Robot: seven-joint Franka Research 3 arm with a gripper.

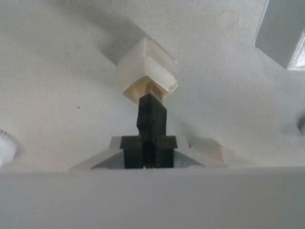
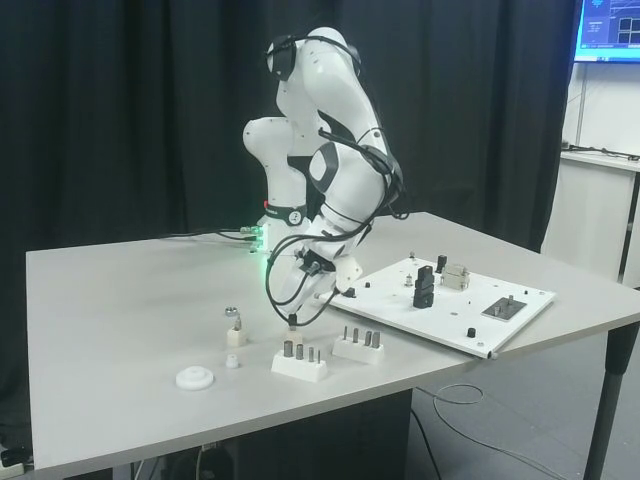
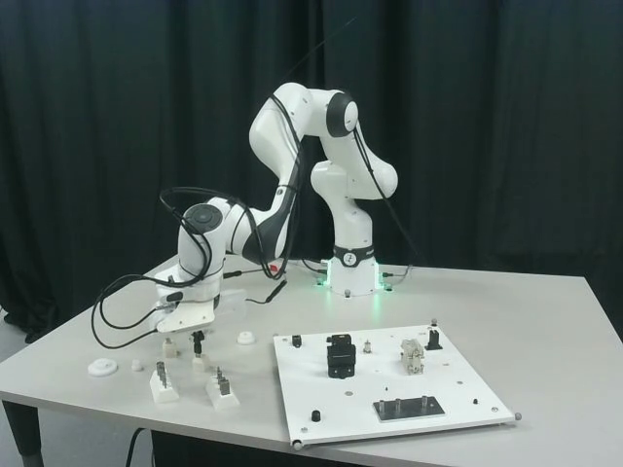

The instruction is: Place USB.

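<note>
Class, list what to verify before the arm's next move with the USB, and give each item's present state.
1. Gripper shut on the USB: ok.
2. USB free of the white holder: cannot tell; its tip meets the holder.
3. White board lying flat on the grey table: ok.
4. Socket for the USB found on the board: cannot tell.

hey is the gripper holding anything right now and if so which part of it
Yes. The gripper is shut on the black USB plug, gripping its rear end; its front end points at a white block.
</note>
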